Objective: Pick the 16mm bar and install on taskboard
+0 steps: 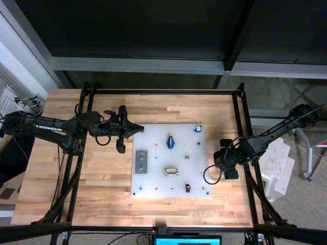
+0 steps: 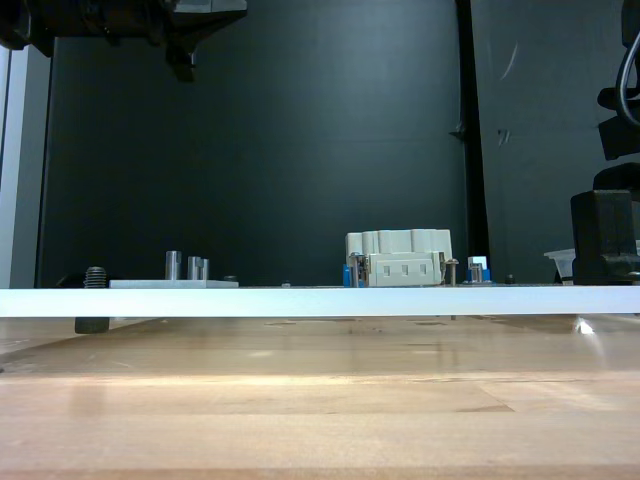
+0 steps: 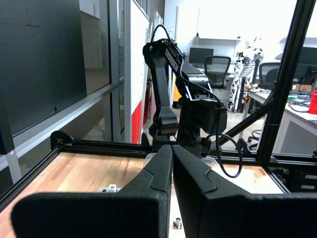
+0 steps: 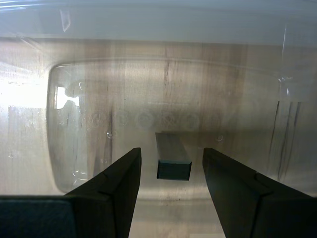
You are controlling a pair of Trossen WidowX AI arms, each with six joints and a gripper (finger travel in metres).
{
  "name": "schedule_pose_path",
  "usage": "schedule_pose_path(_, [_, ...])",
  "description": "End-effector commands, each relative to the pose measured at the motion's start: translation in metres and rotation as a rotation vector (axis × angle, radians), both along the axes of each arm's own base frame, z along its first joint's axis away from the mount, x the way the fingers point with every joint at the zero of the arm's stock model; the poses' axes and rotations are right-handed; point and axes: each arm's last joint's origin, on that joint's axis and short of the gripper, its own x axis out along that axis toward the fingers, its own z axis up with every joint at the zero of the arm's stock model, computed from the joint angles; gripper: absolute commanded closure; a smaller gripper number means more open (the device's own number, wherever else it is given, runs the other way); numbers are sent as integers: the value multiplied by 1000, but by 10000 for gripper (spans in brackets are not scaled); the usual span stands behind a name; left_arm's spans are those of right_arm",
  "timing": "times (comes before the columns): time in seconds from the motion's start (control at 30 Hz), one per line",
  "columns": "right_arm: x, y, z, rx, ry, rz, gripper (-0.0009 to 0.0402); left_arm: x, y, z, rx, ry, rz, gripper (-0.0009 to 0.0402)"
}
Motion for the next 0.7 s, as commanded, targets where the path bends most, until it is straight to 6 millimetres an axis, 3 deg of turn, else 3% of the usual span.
schedule_pose_path(0.03, [0, 0, 0, 1, -2, 0, 237, 0, 0, 0, 0, 0, 0, 393])
schedule_pose_path(0.7, [1, 0, 0, 3, -6, 0, 346, 0, 0, 0, 0, 0, 0, 393])
